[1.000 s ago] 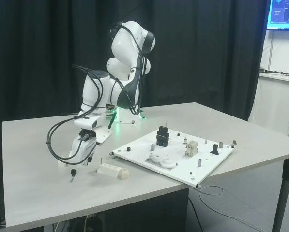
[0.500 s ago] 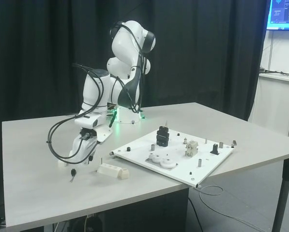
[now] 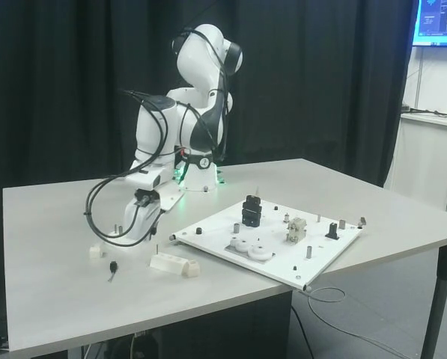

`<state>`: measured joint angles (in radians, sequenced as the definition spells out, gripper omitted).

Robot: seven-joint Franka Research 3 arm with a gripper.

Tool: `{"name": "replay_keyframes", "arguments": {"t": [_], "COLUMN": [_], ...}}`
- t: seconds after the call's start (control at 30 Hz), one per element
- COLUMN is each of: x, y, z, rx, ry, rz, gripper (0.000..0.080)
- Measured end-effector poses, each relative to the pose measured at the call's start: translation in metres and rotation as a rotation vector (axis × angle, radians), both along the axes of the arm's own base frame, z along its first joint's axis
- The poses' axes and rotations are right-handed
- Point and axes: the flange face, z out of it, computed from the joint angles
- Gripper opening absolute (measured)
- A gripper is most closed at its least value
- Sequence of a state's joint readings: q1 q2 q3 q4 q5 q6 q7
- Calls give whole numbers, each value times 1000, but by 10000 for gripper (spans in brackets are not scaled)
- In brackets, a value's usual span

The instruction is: Insert bolt 4.

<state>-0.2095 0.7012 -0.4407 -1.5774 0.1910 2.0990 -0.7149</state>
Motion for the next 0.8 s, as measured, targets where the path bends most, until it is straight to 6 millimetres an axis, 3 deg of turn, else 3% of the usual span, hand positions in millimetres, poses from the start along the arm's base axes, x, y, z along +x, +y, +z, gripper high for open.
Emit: {"name": "replay_keyframes", "arguments": {"t": [0.8], "x": [-33], "y": [82], "z": [2], "rx": [96], "ry": [43], "rz": [22], "gripper": [224]}}
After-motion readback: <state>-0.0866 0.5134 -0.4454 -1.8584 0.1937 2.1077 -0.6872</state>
